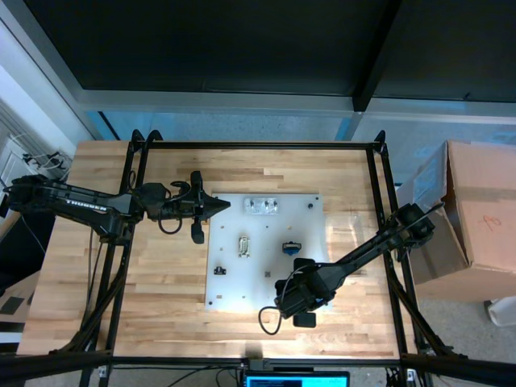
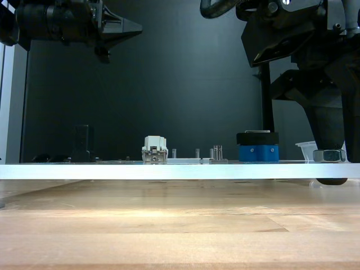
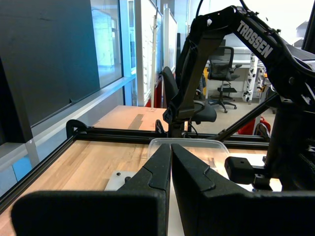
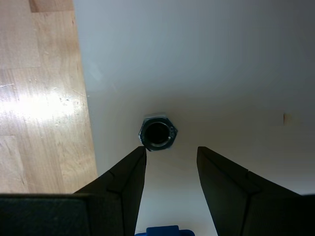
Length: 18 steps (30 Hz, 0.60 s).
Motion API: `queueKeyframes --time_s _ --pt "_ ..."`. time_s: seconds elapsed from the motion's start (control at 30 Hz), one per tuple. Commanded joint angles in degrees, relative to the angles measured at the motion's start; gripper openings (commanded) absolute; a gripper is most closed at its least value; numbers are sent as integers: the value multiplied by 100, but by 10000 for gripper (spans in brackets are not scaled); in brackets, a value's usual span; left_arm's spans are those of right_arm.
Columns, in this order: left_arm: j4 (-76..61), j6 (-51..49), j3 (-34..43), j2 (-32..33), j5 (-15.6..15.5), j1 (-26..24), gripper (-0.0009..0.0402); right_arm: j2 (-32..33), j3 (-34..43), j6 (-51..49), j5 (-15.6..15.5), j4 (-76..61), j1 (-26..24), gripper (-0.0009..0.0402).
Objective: Unfasten the M12 nut and place it in the container
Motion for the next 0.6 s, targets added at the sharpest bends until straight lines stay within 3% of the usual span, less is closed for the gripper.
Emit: queueKeyframes --time_s 0.03,0.6 --pt "0 0 2 0 0 2 0 -4 -116 15 -26 164 11 144" --pt "2 0 2 0 0 0 0 -39 -142 7 -24 140 20 142"
